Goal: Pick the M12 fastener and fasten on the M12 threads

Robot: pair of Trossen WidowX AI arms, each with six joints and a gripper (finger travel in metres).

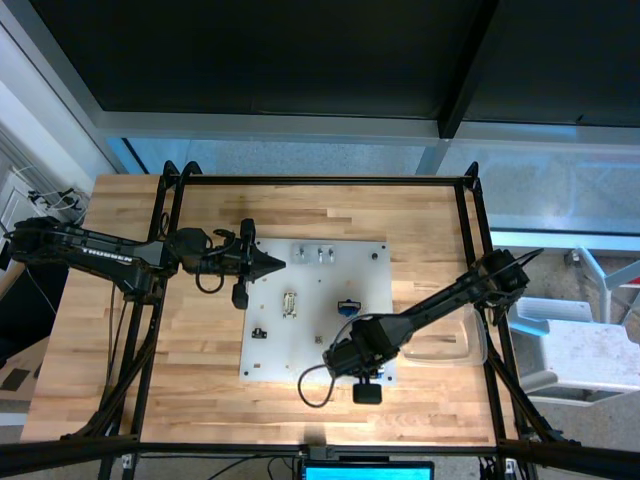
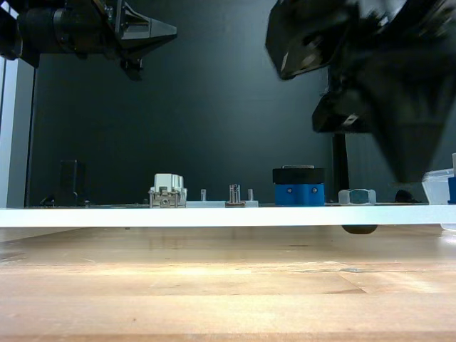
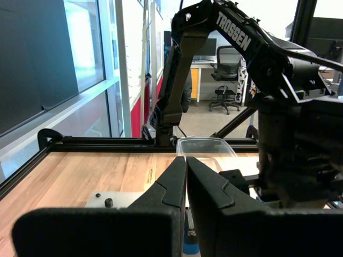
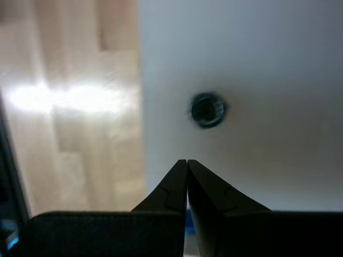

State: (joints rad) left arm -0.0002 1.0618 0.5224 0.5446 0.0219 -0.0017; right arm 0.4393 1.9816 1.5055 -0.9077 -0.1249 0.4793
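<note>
Fingers (image 4: 170, 188) of the right gripper (image 4: 186, 162) are pressed together tip to tip, with nothing caught between them. In the low view this gripper (image 2: 410, 171) fills the upper right of the frame, its point hanging clear above the white board (image 2: 178, 216), close to that board's near right edge. The high view places it at lower centre-right, over the board's near right corner.

Just beside and below that point sits the M12 fastener (image 2: 357, 196), a small silver hex nut low on the board, with no ribs showing under it. From the right wrist camera the nut (image 4: 208, 110) is a blurred ring with a dark centre on white. It looks seated on its stud, though how far it is threaded I cannot tell.

Further back at mid-frame stand a blue block with a black cap (image 2: 298, 187) and a pale connector (image 2: 167, 191). A clear tray (image 1: 470, 345) lies on the wooden table (image 1: 150, 380), touching the board's right side.

Farthest away, in the upper left of the low view, the left gripper (image 2: 173, 30) hovers above the board's far left part. Its fingers (image 3: 214, 198) meet along a thin seam, holding nothing.
</note>
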